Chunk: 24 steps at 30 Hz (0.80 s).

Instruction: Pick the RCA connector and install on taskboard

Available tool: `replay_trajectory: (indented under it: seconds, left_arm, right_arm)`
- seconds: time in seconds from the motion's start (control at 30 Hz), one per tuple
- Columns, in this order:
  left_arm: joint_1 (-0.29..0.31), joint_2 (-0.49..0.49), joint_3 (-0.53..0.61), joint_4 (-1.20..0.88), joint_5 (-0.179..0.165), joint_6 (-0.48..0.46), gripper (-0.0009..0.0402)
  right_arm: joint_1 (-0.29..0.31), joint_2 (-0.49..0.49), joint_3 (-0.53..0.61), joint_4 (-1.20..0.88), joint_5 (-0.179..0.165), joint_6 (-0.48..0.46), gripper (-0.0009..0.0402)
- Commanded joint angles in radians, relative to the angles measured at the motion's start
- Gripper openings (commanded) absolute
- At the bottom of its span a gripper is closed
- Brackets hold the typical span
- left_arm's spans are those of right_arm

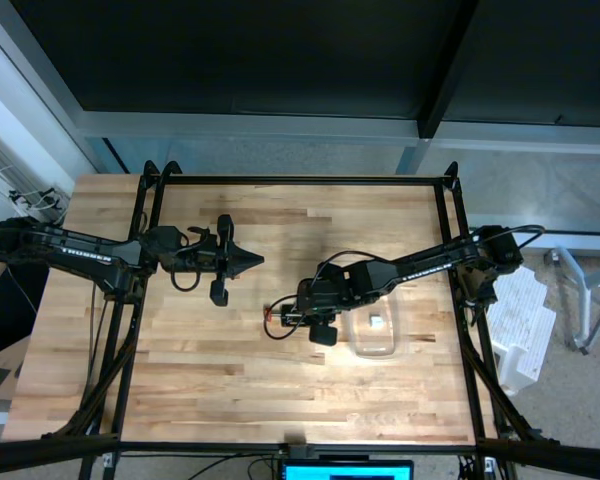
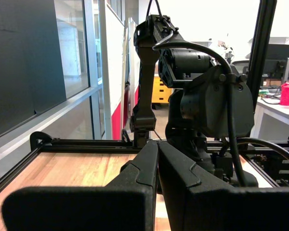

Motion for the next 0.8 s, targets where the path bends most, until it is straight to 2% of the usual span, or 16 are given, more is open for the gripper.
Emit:
replay_trajectory:
  seconds: [0.03,0.8]
  left_arm:
    - [0.000,0.000,0.000,0.000,0.000,0.000,0.0000]
    - [0.000,0.000,0.000,-0.001,0.000,0.000,0.0000]
  right_arm:
    - [0.000,-0.001,-0.003,0.000,-0.002,-0.002,0.0000]
    - [-0.007,0.001,-0.016,0.002,-0.003,-0.017,0.0000]
